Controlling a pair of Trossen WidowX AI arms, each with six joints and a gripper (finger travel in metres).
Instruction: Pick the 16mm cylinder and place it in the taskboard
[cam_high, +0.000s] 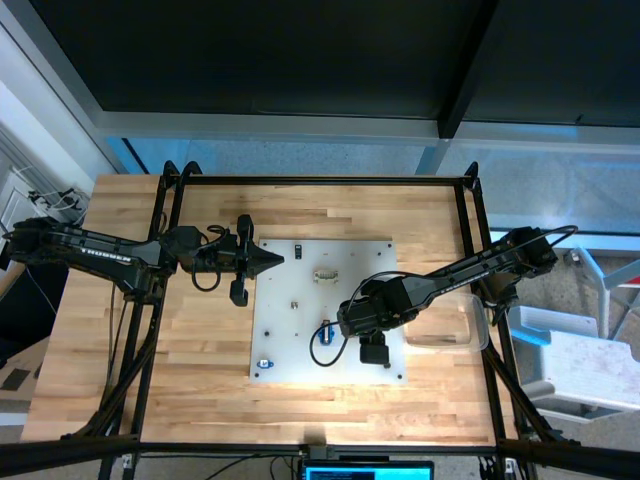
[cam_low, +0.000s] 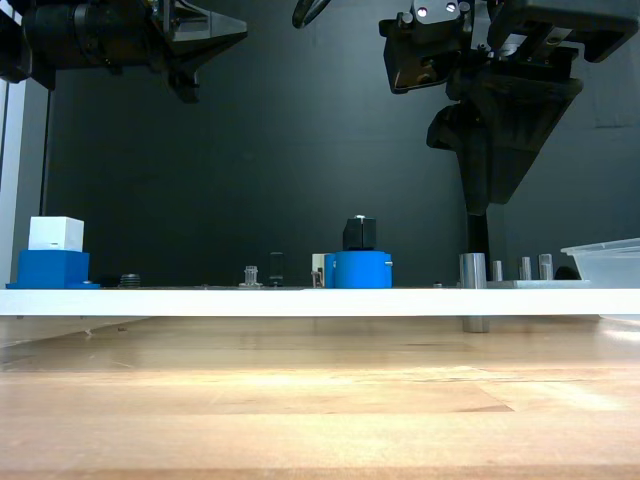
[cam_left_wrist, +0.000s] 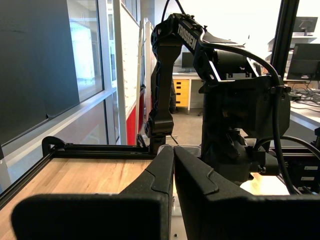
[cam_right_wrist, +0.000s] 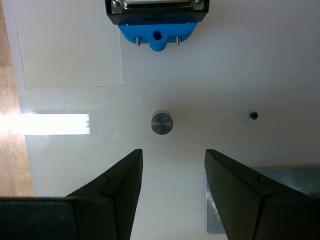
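The 16mm cylinder (cam_right_wrist: 161, 123) stands upright on the white taskboard (cam_right_wrist: 250, 60), its round metal top facing the right wrist camera. In the low view the cylinder (cam_low: 472, 271) rises from the taskboard (cam_low: 200, 302), and a short grey stub shows under the board's edge right below it. My right gripper (cam_right_wrist: 173, 152) hangs open above the cylinder and apart from it, with nothing between its fingers. It shows over the board's right half in the high view (cam_high: 372, 335). My left gripper (cam_high: 278, 258) is shut and empty, held high at the board's left edge.
A blue fitting (cam_low: 358, 268) with a black cap stands mid-board. Several small metal pegs (cam_low: 524, 267) stand right of the cylinder. A clear plastic bin (cam_high: 450, 325) lies off the board's right edge. A blue block with a white cube (cam_low: 52, 262) stands at the left.
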